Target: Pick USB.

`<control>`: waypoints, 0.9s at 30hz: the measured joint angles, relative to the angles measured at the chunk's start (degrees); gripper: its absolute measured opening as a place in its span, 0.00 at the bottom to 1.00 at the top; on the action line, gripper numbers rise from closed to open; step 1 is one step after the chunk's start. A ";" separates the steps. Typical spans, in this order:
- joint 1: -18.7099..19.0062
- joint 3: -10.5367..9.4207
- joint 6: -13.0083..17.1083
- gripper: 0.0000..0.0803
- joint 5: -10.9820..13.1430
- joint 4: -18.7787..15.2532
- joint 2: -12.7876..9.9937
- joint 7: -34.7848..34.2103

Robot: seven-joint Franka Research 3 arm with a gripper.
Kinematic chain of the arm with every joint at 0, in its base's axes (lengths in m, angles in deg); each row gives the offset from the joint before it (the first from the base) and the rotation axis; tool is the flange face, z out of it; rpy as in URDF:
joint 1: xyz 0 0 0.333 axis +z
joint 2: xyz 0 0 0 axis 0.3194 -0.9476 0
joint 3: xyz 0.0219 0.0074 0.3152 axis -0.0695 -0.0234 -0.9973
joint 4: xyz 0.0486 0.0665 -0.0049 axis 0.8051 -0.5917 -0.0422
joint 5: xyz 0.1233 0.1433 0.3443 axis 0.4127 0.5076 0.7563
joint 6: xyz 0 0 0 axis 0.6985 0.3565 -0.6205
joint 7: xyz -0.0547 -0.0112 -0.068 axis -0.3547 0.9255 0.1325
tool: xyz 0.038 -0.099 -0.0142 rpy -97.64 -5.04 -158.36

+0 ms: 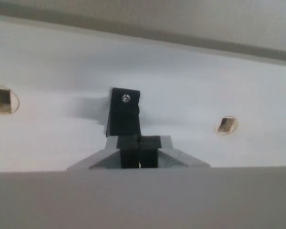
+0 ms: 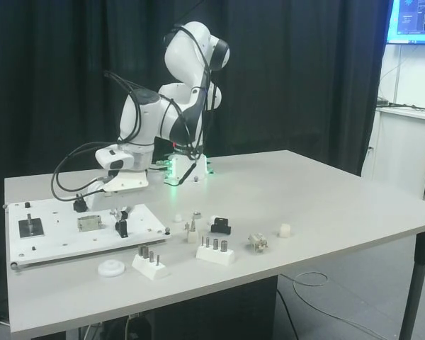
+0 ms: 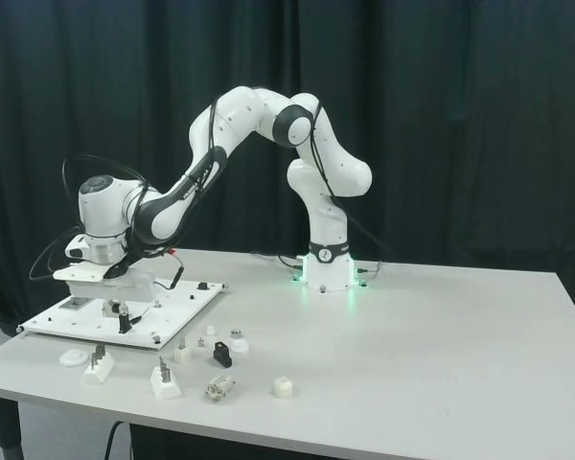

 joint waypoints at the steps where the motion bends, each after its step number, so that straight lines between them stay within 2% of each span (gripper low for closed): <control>1: -0.01 0.01 -0.12 0.00 0.00 0.19 0.00 0.00; 17: -0.48 0.09 -2.33 0.00 0.00 2.65 0.10 0.12; 27: -0.46 0.11 -6.34 0.00 -0.01 5.17 0.76 0.28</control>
